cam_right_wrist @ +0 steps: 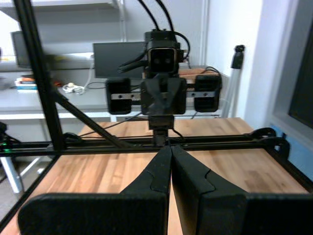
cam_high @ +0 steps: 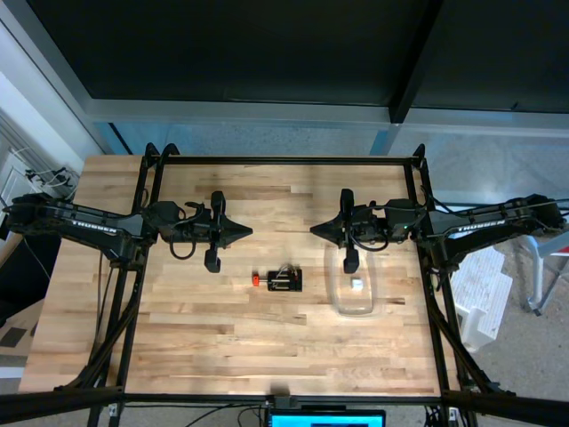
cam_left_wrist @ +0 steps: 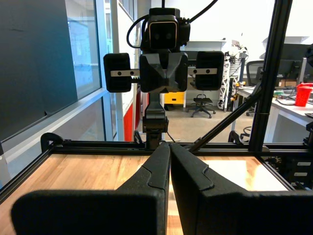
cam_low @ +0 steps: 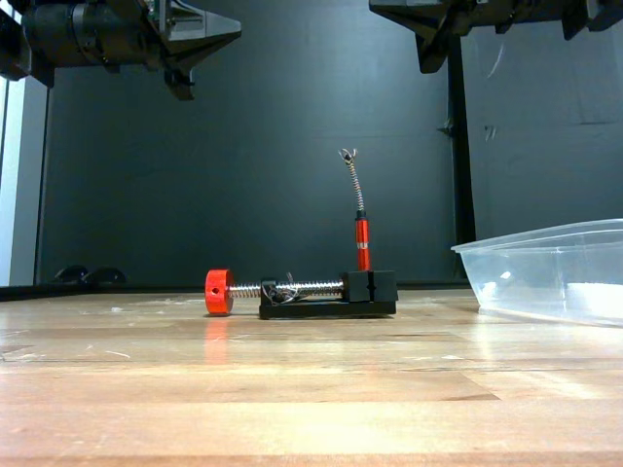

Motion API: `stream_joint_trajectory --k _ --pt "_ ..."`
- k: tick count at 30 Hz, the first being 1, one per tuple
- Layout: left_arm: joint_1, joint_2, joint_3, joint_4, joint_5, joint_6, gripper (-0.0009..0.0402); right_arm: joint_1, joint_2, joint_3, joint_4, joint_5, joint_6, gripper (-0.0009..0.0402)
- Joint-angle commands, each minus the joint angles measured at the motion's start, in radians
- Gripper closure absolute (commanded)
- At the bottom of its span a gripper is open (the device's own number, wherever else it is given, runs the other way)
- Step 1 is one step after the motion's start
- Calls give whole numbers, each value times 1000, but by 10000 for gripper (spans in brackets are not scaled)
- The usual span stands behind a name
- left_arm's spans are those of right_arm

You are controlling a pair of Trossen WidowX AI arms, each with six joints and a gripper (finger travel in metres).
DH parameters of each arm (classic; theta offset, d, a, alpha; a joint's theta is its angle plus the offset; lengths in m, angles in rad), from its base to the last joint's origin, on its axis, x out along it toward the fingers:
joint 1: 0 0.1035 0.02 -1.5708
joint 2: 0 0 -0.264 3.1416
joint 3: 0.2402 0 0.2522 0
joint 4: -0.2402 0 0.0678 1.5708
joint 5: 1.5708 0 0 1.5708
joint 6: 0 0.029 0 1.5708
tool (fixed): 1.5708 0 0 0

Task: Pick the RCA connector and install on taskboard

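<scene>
High view: tray (cam_high: pixel 356 305) holds cube (cam_high: pixel 356 285); left end effector (cam_high: pixel 248 232), right end effector (cam_high: pixel 314 231) hover closed.

Taskboard (cam_high: pixel 283 281) set centrally on table (cam_high: pixel 222 356), tray (cam_high: pixel 356 314) just right of it, cube (cam_high: pixel 356 284) contained within; left gripper (cam_high: pixel 248 232) and right gripper (cam_high: pixel 314 231) raised behind, facing.

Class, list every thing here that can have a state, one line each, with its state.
left pincer: shut, empty, hovering left of the taskboard.
right pincer: shut, empty, hovering right of the taskboard.
taskboard: flat on the table, nothing gripping it.
clear tray: upright, open, holding a white cube.
</scene>
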Motion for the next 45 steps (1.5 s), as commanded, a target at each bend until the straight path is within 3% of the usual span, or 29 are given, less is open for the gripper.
stream_joint_trajectory --k 1,6,9,20,45 --pt "0 0 0 0 0 0 393 -8 1 -18 13 -5 0 393" --pt "0 0 0 0 0 0 393 -10 -1 -42 43 -2 -2 393" --pt "0 0 0 0 0 0 393 -10 -2 -62 95 21 -8 393" --pt "0 0 0 0 0 0 393 -14 -6 -113 133 19 2 393" --pt "0 0 0 0 0 0 393 -14 -6 -114 134 21 0 393"
